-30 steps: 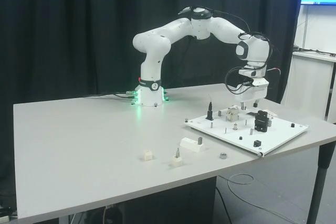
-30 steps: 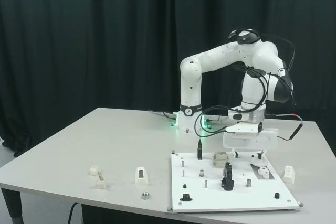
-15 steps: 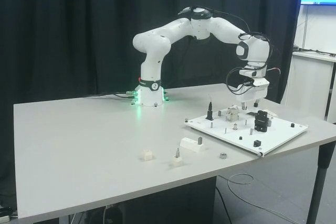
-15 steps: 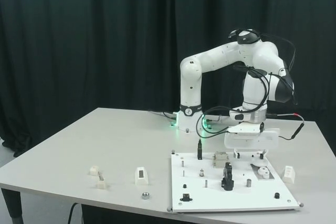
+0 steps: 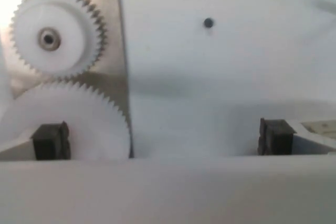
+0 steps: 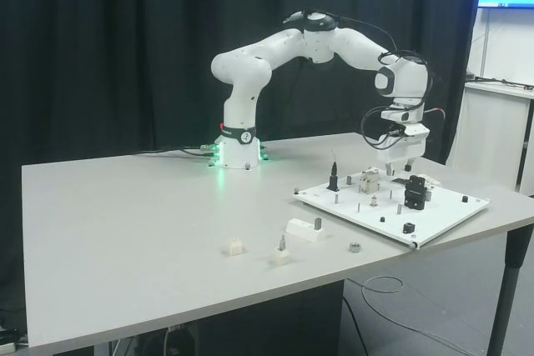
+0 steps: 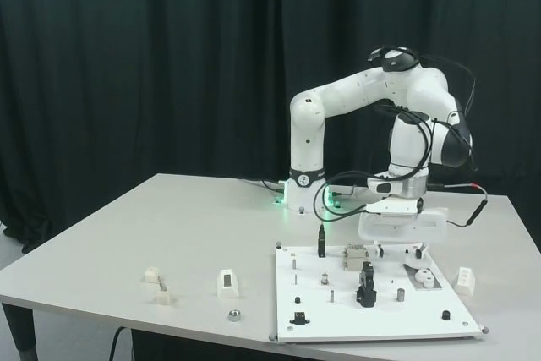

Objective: Insert large gear.

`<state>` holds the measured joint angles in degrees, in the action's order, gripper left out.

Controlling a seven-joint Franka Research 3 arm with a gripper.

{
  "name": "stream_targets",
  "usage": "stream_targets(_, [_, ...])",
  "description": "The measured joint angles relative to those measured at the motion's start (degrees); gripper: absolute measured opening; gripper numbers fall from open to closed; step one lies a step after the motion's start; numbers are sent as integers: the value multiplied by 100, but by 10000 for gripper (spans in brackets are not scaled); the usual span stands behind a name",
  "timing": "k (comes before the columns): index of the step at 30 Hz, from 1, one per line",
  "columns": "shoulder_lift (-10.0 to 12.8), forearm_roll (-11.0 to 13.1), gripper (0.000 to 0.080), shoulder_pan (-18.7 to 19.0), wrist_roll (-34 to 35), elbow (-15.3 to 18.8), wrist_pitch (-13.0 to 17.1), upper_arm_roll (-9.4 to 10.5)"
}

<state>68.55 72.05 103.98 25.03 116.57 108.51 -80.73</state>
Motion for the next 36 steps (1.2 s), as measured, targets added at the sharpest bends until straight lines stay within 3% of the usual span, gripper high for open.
stream_targets(14, [-4, 0, 800, -85, -26, 14, 6, 3])
stream_targets(27, [-20, -79, 800, -27, -26, 60, -333, -53])
stream_targets(36, [-20, -39, 800, 36, -26, 66, -334, -24])
